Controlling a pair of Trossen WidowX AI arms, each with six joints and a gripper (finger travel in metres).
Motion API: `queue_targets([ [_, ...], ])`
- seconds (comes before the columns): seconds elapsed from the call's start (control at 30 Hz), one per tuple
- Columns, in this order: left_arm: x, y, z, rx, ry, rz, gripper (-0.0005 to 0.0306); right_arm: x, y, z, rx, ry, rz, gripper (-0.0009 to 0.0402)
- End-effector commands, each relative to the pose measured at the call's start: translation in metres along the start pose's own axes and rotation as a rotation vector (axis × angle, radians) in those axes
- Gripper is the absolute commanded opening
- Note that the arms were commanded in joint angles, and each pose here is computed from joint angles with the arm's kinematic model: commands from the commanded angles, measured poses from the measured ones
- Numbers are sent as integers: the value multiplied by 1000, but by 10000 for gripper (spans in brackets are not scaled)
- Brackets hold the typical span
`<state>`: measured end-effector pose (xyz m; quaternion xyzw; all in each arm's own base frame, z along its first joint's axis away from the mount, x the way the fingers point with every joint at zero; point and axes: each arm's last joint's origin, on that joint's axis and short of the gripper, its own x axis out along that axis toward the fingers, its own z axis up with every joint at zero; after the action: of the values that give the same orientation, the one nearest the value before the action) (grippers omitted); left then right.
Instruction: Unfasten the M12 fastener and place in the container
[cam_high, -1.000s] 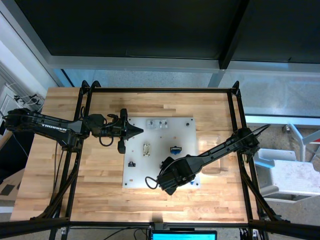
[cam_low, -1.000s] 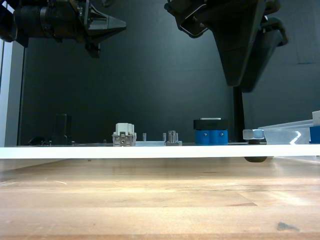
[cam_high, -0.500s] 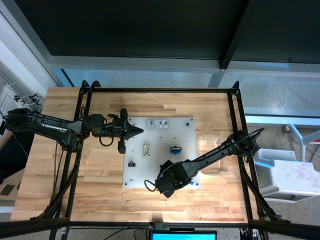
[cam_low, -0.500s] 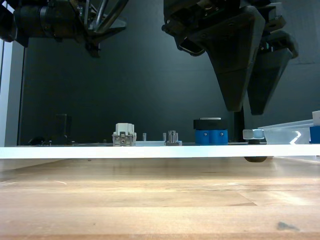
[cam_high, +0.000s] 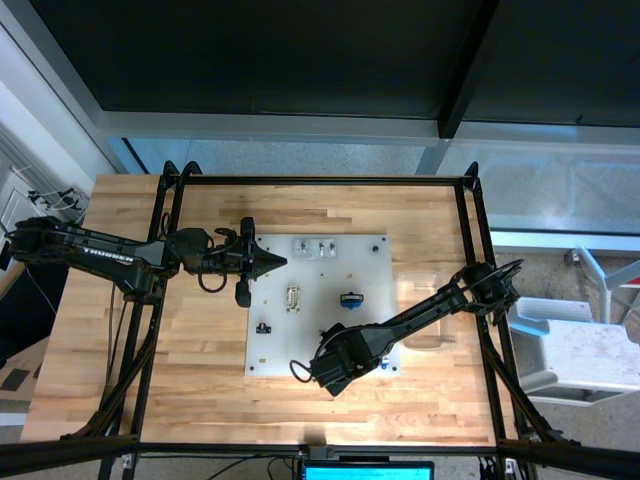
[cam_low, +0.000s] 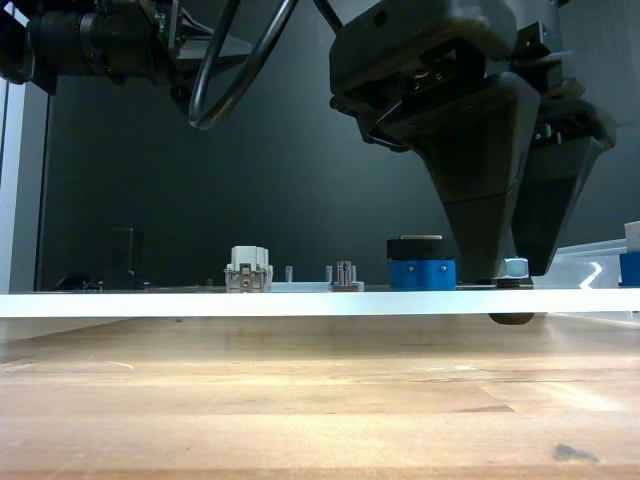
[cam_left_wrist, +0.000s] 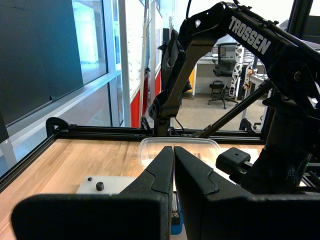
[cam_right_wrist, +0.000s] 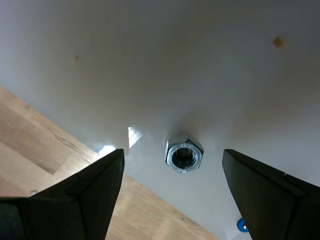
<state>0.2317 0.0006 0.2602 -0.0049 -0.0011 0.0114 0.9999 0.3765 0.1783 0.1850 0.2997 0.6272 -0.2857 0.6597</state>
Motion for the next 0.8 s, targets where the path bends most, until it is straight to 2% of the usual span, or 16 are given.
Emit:
queue_targets([
  [0.03,0,0,0,0,0,0,0,0,-1,2,6,-4,2,275],
  [0.23,0,0,0,0,0,0,0,1,-1,5,12,-5,2,265],
  [0.53,0,0,0,0,0,0,0,1,-2,6,19,-3,2,170],
  [0.8,0,0,0,0,0,0,0,1,-2,6,18,-1,1,114],
])
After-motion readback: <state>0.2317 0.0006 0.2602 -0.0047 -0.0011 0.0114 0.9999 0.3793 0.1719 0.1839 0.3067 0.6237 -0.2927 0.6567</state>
